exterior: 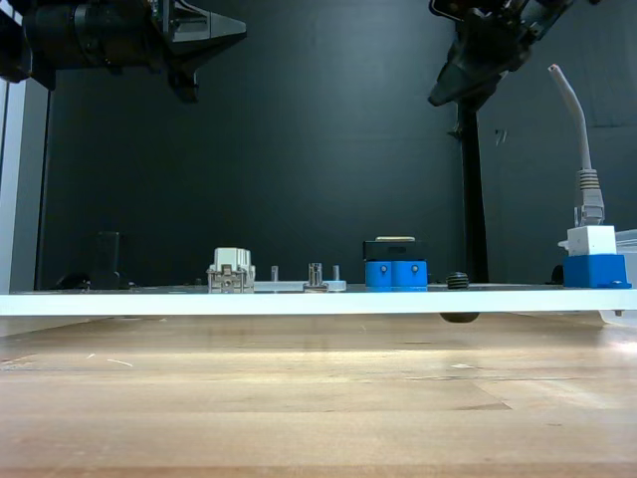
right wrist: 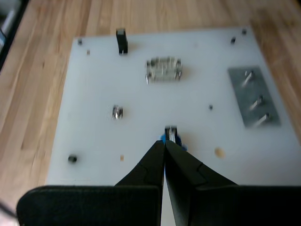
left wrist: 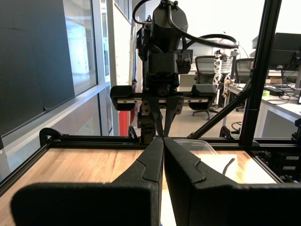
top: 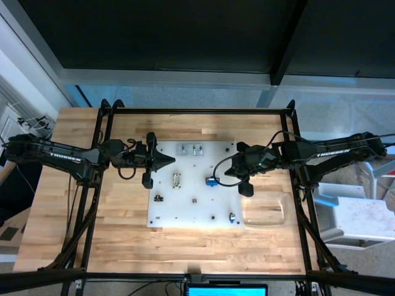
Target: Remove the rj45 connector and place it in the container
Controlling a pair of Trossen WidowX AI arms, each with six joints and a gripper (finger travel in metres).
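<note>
Both hung clenched, empty: left gripper point(left wrist: 163, 139) at board's point(top: 185, 209) nine o'clock, right gripper point(right wrist: 164, 141) at three; only your low view showed connector's point(exterior: 594, 242) cable point(exterior: 570, 110).

rj45 connector point(top: 232, 217) upright, clear container point(top: 265, 211) nearby

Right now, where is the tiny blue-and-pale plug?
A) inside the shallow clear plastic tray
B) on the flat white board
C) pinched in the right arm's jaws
B: the tiny blue-and-pale rj45 connector sits on the flat white board, outside the shallow clear plastic container, while the left gripper and right gripper hang high above the board, jaws shut on nothing.
</note>
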